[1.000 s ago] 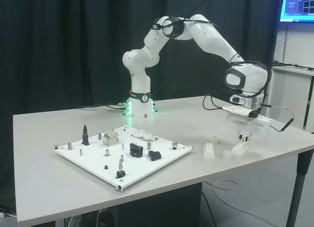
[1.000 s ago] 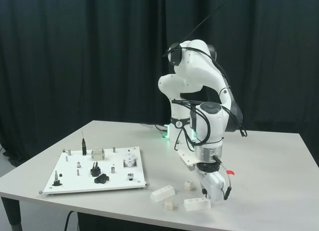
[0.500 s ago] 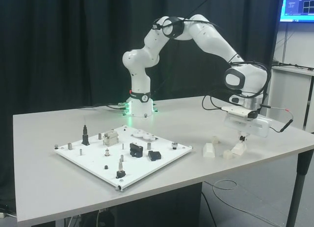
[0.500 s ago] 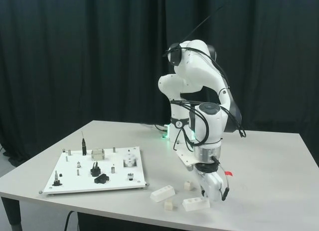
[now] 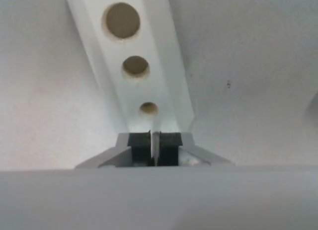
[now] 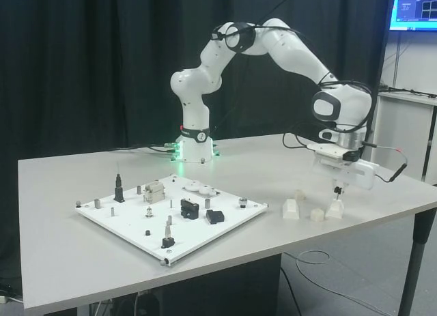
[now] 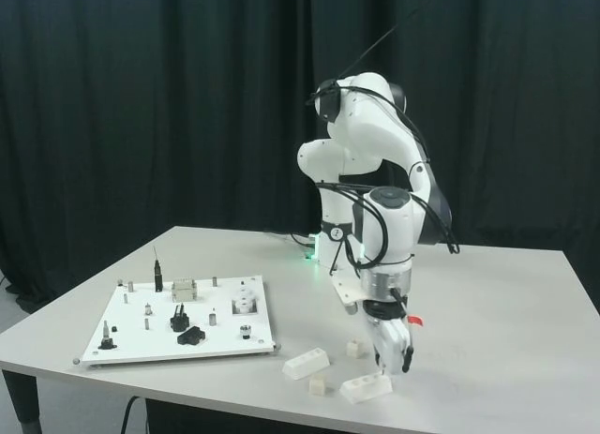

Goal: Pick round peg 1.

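- While the arm (image 6: 287, 46) reached out from its base to the far end of the table (image 6: 82, 261), the hand (image 6: 338, 191) hung just above a white block (image 6: 334, 208) near the table's edge.
- In the wrist view, the two black fingertips (image 5: 140, 143) were pressed almost together on a thin grey peg (image 5: 155, 140), which stood upright between them.
- That peg sat over the near end of the block (image 5: 149, 81), in line with the block's row of three round holes, which went from small to large going away from the hand.
- Whether the peg's lower tip was inside a hole or clear of the block could not be told from any view.
- In the second room view the hand (image 7: 392, 359) pointed down at the same block (image 7: 367, 387), with its tips close over the block's top.
- Two other white pieces lay close by on the table: a long block (image 7: 306, 363) and a small cube (image 7: 318, 386), with another small cube (image 7: 352, 348) just behind them.
- Well apart from the hand, a white board (image 6: 130, 224) lay on the table carrying several small black and grey fittings.
- At the arm's base a green light (image 6: 179, 147) glowed.
- Behind the table hung a black curtain (image 7: 141, 97).
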